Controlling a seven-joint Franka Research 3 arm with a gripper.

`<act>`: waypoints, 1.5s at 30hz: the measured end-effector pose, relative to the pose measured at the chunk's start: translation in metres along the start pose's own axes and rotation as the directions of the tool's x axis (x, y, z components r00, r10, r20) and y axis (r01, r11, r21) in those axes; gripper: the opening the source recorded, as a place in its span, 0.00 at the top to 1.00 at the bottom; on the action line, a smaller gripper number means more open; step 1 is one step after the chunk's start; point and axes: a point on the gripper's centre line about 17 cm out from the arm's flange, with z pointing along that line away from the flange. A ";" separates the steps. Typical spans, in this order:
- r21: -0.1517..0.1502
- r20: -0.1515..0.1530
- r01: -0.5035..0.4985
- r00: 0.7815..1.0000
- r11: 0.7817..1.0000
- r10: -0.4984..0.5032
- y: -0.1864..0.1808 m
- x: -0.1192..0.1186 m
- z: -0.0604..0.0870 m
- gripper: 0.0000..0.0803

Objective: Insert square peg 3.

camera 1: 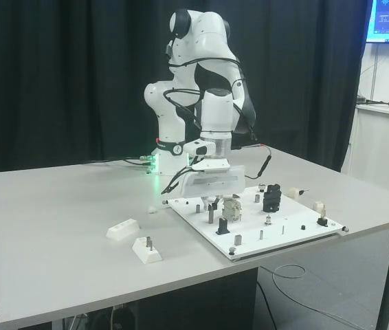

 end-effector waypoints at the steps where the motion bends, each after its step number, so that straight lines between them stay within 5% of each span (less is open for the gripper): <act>1: -0.001 0.003 0.003 1.000 1.000 -0.003 0.000 -0.001 0.000 0.87; 45: 0.005 0.041 0.011 0.999 1.000 -0.011 -0.001 -0.008 0.001 0.87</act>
